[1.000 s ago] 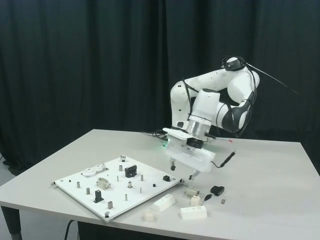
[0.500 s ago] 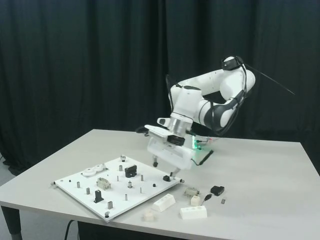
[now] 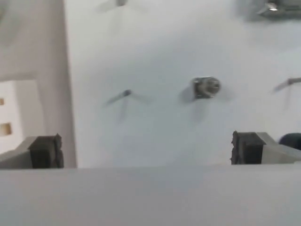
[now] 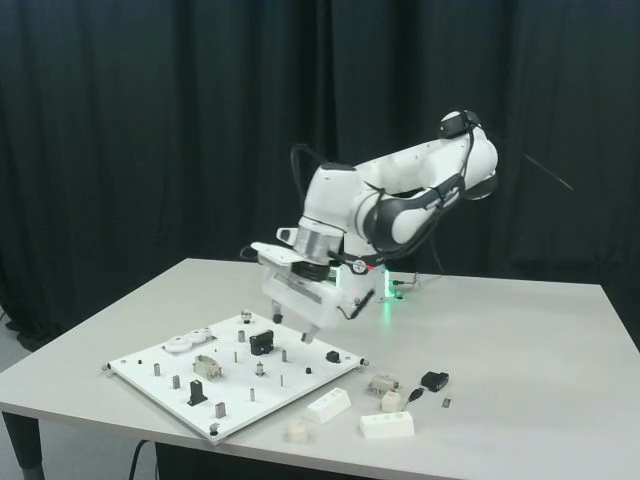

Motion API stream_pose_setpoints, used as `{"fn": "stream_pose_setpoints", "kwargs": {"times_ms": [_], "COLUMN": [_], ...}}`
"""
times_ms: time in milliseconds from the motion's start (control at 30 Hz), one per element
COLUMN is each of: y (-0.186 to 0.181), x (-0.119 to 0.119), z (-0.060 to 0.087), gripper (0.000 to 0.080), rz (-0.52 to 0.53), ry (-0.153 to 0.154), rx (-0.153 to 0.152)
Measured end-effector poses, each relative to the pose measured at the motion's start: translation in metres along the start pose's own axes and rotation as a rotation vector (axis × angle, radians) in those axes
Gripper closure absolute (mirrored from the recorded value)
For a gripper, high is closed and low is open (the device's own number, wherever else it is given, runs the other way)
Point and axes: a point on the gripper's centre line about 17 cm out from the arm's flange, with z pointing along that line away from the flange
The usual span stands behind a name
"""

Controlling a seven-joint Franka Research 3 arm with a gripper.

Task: Remove BNC.

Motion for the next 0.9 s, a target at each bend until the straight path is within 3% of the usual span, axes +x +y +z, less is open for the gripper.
{"fn": "stream_pose_setpoints", "kwargs": {"times_ms": [300,500,700,900], "y": [0.032,0.047,0.055,0.054], "x": [0.007,0.008,0.008,0.008], "z": [0.008,0.014,0.018,0.021], "gripper": [0.0003,0.0003,0.0003,0.0003], "rz": [0.256,0.420,0.514,0.596], "ry": [-0.044,-0.073,-0.102,-0.140], "rx": [0.035,0.032,0.028,0.043]}}
